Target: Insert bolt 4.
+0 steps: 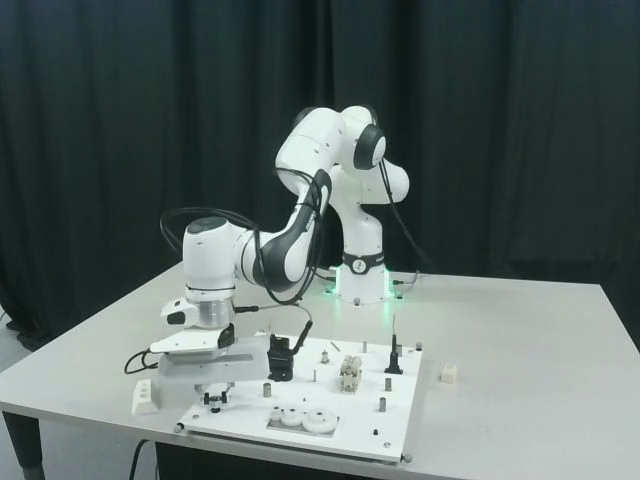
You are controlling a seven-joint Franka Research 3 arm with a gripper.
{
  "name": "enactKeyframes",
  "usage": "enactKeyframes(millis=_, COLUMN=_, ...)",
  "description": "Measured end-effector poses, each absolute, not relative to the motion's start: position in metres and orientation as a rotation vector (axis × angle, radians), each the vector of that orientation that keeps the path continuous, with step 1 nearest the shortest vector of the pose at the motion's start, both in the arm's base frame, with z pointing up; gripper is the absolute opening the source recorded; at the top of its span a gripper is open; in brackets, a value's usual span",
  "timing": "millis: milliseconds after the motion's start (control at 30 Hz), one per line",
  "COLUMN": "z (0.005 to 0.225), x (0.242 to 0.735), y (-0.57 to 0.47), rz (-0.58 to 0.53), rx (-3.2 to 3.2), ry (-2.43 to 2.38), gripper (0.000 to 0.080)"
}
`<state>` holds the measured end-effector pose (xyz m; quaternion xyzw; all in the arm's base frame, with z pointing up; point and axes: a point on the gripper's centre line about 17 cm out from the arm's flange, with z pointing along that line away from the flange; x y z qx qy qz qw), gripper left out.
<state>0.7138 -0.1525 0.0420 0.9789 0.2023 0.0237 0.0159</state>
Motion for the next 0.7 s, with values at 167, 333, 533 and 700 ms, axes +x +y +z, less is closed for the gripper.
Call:
enactKeyframes(millis=167, z=0.042, x=0.7138, y=-0.152, rz=0.074, rx=3.068, ry=0.516, gripper=0.0225)
enactKeyframes(millis=333, z=0.042, x=0.7138, y=-0.1517, rz=0.074, rx=3.081, ry=0.444, gripper=0.0225)
enactKeyframes(millis=533, z=0.0419, x=0.7138, y=-0.1514, rz=0.074, rx=3.094, ry=0.36, gripper=0.0225)
enactKeyframes(millis=700, z=0.042, x=0.7138, y=-0.1512, rz=0.075, rx=3.104, ry=0.281, gripper=0.0225)
